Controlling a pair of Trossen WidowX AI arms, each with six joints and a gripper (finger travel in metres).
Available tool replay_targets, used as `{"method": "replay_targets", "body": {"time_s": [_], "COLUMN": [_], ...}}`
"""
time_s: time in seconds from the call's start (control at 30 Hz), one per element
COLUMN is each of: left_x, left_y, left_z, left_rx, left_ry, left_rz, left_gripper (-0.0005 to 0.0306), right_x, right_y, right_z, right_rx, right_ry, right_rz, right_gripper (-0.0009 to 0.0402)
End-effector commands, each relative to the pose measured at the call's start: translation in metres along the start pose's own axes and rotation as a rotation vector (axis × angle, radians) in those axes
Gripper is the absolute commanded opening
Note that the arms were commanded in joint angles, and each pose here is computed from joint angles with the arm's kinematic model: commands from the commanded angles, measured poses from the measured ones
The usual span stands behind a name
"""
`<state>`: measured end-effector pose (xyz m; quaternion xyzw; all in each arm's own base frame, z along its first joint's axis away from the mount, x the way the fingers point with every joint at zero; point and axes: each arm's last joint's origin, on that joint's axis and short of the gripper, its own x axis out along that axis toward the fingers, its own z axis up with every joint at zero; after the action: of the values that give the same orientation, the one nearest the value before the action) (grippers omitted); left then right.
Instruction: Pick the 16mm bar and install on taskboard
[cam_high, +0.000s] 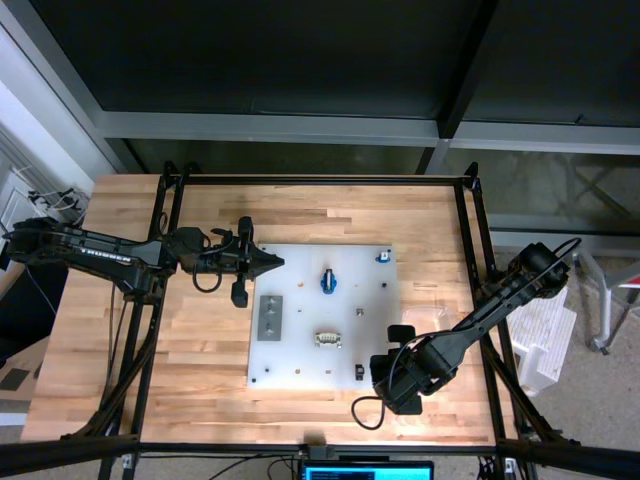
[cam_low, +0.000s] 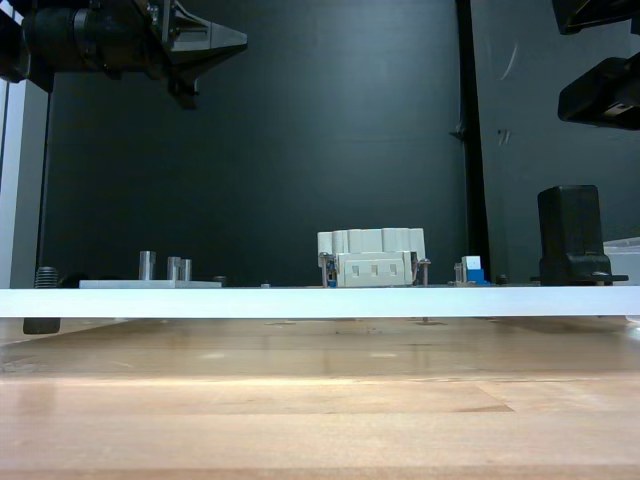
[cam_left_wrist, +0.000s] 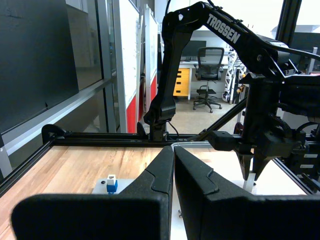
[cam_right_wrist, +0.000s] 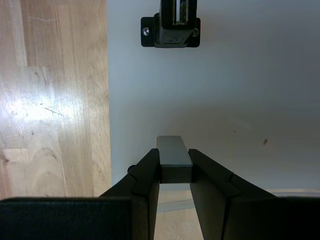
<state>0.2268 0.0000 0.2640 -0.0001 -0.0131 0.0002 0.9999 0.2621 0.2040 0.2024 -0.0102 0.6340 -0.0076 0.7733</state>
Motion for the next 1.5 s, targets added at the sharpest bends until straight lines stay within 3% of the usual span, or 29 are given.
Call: {"method": "replay_targets", "body": {"time_s": [0.03,1.5], "left_x": [0.0001,0.0001], "left_y": [0.0,0.0], "left_z": [-0.0001,-0.0001], "left_rx": [0.0,0.0], "left_ry": [0.0,0.0], "left_rz": [0.0,0.0], "left_gripper": [0.0,0.0], "right_x": [0.0002,-0.0067], "right_y": [0.0002,-0.0017], "right_z": [-0.0004,-0.0014], "right_rx": [-0.006,-0.005], "right_ry": [0.005,-0.005], "right_rz": [0.002,0.013], "right_gripper": [0.0002,0.0002]}}
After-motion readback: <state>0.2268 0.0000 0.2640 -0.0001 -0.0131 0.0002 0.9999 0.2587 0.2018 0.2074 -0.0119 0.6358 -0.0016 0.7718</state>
